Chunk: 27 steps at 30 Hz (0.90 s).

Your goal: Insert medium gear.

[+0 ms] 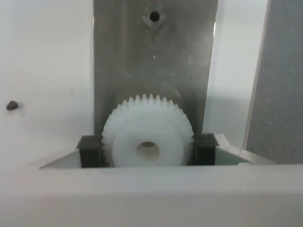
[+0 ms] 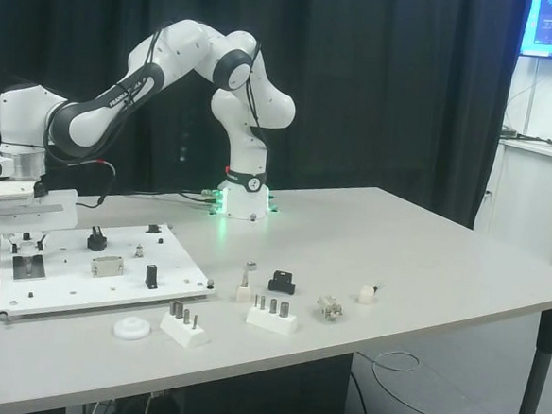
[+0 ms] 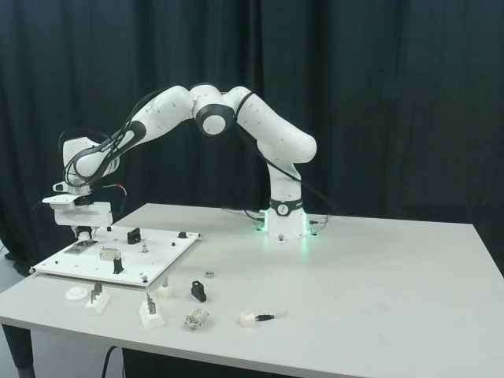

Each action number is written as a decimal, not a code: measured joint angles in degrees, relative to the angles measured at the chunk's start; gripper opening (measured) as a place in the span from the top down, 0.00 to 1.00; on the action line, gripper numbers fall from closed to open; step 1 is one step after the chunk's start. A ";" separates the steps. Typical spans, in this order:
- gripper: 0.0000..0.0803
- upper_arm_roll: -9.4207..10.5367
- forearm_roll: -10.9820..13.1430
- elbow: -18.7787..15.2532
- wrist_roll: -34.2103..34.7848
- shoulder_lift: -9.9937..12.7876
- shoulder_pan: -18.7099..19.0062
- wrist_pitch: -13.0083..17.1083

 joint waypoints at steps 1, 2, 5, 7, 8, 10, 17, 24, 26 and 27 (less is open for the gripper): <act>0.50 0.00 0.00 0.00 -0.08 0.00 -0.01 0.00; 0.50 0.00 0.00 0.00 -0.11 0.00 -0.01 0.00; 0.50 0.03 0.05 0.00 -0.12 0.00 -0.01 0.00; 0.50 0.06 0.19 0.00 -0.12 0.00 -0.01 0.00; 0.50 0.08 0.33 0.01 -0.12 0.00 -0.01 0.00; 0.50 0.13 0.67 0.02 -0.15 0.00 -0.01 0.00; 0.50 0.22 1.11 0.05 -0.51 0.02 -0.02 0.05; 0.50 0.28 1.29 0.19 -0.54 0.07 -0.03 0.14; 0.50 0.29 1.42 0.29 -0.55 0.14 -0.03 0.17; 0.50 0.29 1.44 0.34 -0.55 0.18 -0.03 0.18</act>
